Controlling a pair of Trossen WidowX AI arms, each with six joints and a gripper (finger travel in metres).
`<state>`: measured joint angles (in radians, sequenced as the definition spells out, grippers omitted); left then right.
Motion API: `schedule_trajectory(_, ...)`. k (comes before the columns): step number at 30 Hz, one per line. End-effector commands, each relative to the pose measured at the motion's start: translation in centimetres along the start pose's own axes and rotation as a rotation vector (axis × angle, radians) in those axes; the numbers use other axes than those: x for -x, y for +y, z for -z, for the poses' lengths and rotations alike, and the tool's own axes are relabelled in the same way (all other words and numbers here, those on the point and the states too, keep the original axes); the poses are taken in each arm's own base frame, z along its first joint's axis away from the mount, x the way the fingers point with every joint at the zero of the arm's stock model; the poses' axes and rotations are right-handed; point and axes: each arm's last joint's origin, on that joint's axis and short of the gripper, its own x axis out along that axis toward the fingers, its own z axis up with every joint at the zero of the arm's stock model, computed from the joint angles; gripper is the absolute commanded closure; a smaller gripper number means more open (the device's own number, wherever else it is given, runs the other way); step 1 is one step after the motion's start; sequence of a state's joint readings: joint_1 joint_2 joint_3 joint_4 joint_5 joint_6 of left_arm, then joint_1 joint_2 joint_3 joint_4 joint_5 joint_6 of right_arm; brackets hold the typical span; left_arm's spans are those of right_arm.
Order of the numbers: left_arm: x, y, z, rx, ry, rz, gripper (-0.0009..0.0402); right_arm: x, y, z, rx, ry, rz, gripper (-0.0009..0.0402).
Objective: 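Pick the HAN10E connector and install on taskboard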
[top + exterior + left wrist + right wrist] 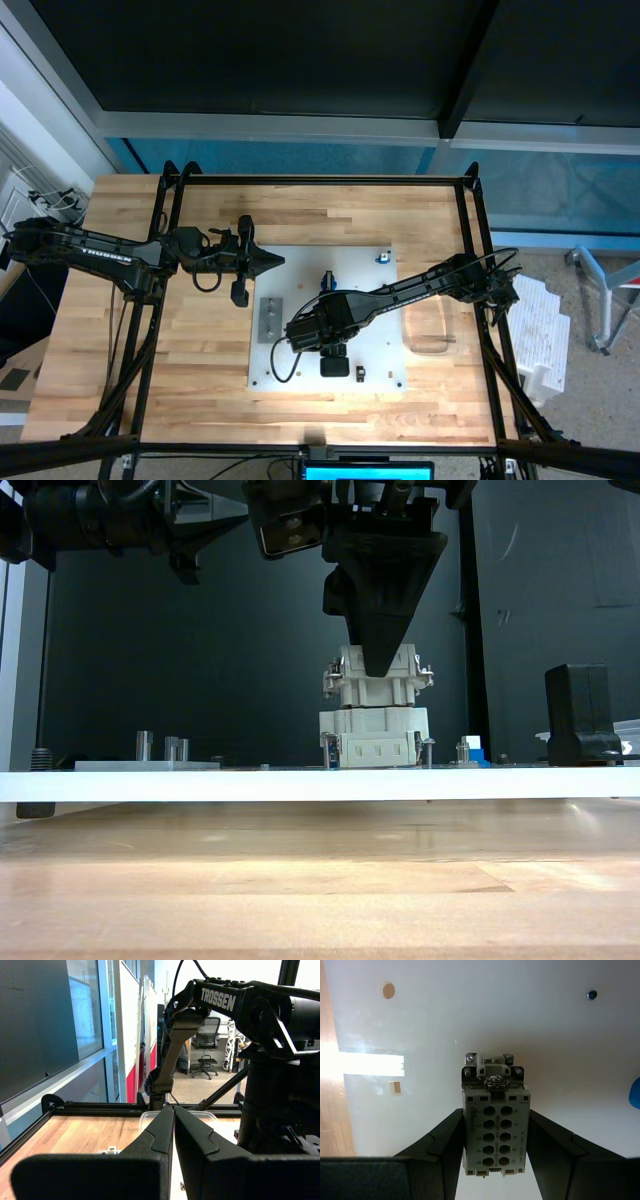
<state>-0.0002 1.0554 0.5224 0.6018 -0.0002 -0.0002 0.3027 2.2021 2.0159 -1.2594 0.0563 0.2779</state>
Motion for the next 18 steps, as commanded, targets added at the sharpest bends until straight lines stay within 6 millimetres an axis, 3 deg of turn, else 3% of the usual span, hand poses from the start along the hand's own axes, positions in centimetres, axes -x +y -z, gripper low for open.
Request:
schedule_trajectory(1,0.00,0.00,-0.02,0.000,-0.001,0.000,0.0392,-0.29,0.06,-0.02,0.000,-0.006,-0.001,0.0358)
schedule_trajectory(18,-0.01,0.00,-0.01,0.000,0.000,0.000,0.0392,-1.04,0.04,0.02,-0.001,-0.012,0.000,0.0358)
